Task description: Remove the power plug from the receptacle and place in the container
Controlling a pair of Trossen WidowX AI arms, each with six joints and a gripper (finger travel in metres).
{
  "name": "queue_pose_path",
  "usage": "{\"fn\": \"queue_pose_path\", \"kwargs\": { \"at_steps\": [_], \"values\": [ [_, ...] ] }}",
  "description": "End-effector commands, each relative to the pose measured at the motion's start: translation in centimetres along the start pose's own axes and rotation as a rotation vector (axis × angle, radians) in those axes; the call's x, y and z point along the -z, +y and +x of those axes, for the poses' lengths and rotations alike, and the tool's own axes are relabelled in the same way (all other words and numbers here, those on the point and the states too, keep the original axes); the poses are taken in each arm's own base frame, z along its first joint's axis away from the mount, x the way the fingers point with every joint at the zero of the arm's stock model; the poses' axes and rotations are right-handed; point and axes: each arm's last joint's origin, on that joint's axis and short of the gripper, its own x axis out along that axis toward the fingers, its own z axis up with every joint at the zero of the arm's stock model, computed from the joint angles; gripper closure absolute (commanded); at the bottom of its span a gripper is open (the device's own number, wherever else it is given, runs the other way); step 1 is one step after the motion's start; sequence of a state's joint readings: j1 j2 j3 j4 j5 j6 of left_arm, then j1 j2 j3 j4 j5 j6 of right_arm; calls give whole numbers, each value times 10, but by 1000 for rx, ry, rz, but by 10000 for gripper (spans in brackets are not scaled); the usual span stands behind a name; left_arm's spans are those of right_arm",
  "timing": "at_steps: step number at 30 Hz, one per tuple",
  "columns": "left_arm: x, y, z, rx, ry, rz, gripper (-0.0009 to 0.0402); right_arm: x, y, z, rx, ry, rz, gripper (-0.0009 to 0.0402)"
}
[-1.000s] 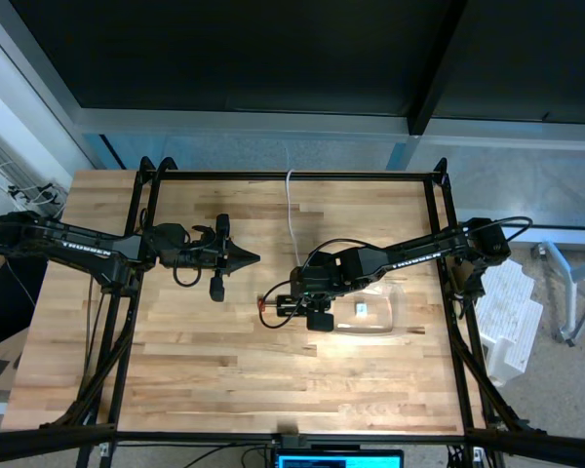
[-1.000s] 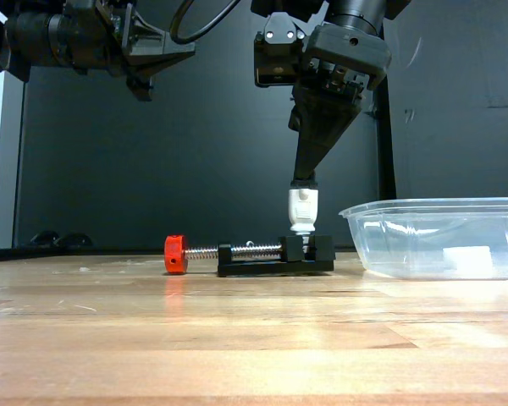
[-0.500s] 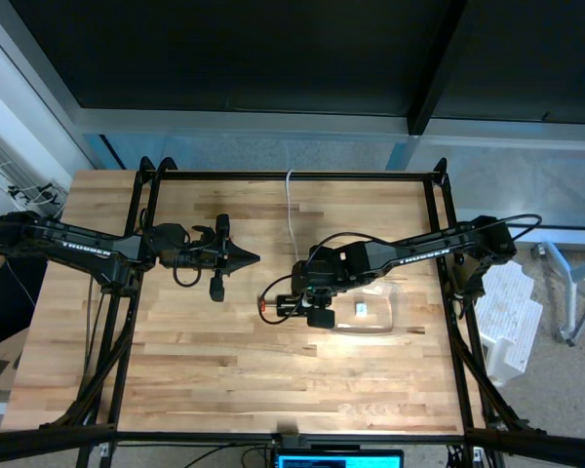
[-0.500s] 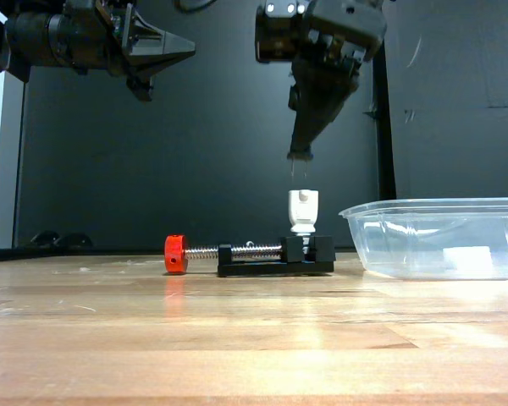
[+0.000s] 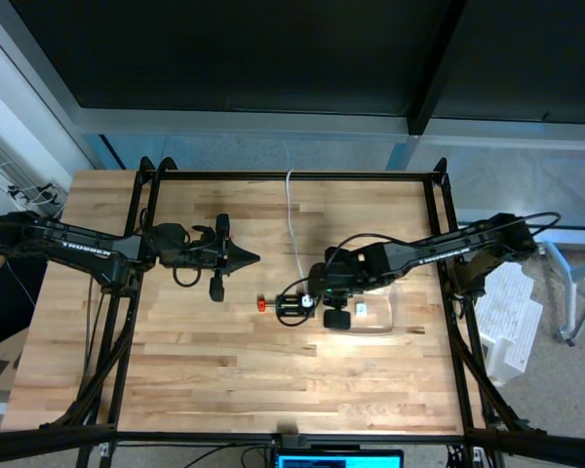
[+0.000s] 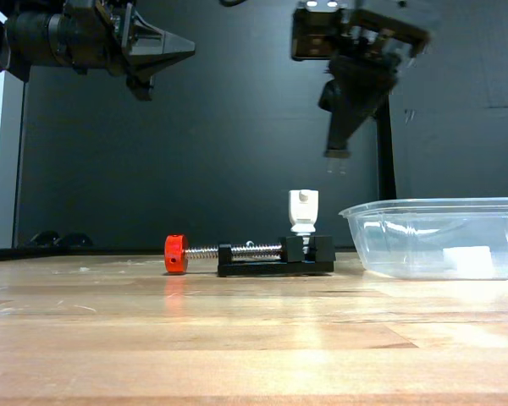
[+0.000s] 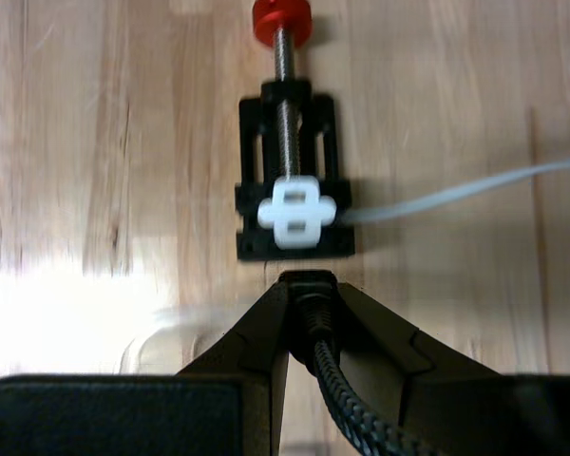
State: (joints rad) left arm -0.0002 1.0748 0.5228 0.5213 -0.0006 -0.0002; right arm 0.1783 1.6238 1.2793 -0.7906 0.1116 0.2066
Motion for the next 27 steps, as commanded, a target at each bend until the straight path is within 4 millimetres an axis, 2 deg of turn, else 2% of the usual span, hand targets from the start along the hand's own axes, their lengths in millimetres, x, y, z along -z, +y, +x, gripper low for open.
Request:
{"fn": "queue_pose_path", "kwargs": {
  "at_steps": [1, 10, 15, 27],
  "values": [
    [0, 0, 0, 0, 1, 0, 393, 13, 0, -3, -2, 3, 7, 393],
    [0, 0, 0, 0, 0, 0, 393, 51, 3, -7, -17, 11, 2, 393],
    [0, 0, 0, 0, 1, 0, 393, 66, 4, -3, -28, -6, -7, 393],
    [0, 0, 0, 0, 0, 0, 393, 85, 6, 16, -62, -96, 13, 393]
  ]
}}
